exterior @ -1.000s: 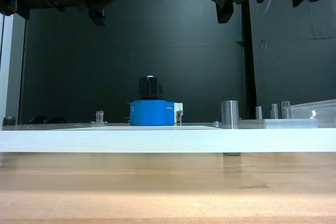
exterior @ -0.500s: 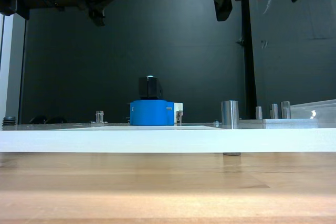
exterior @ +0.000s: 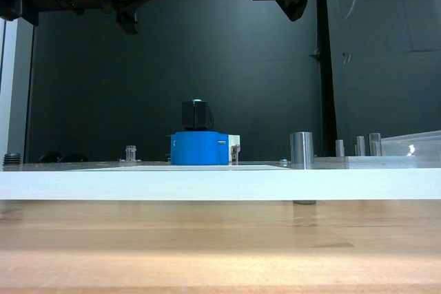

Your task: Pick the 16mm cylinder and place it in the container

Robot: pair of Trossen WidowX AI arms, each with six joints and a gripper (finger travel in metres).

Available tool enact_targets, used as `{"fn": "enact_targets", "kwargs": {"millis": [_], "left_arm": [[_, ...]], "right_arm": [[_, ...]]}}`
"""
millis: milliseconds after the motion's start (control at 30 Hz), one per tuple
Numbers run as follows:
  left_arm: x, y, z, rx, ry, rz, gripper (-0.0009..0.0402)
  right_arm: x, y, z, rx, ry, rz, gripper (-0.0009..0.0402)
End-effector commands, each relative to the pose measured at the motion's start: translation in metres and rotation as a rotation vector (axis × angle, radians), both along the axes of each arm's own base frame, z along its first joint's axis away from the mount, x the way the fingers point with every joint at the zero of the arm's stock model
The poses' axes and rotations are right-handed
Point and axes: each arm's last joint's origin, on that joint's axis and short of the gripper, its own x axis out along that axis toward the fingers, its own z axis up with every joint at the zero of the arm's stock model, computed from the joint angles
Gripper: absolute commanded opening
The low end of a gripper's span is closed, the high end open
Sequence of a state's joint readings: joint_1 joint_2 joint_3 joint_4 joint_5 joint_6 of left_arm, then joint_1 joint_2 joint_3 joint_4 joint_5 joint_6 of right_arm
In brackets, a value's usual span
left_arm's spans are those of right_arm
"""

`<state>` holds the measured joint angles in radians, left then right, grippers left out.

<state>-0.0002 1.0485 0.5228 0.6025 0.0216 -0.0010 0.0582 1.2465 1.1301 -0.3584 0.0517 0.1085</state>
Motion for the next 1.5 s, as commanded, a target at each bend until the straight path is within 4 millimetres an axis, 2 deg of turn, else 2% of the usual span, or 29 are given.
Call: {"fn": "enact_targets", "kwargs": {"millis": [33,367,700,967,1500], "left_arm": [[0.000,0.000,0.000,0.000,0.000,0.000,0.0000],[0.000,0.000,0.000,0.000,0.000,0.000,0.0000],[0.000,0.000,0.000,0.000,0.000,0.000,0.0000],[0.000,0.000,0.000,0.000,0.000,0.000,0.0000],[0.000,0.000,0.000,0.000,0.001,0.000,0.0000]], "right_arm": [[0.006,0.003,0.005,0.010,0.099,0.000,0.0000],[0.026,0.013,0.015,0.013,0.441,-0.001,0.0000],[0.044,0.020,0.015,-0.006,0.664,0.001,0.0000],[0.056,0.030,0.012,0.022,0.718,0.044,0.0000],[0.073,0.066,-0.018,-0.008,0.834,0.108,0.0000]]}}
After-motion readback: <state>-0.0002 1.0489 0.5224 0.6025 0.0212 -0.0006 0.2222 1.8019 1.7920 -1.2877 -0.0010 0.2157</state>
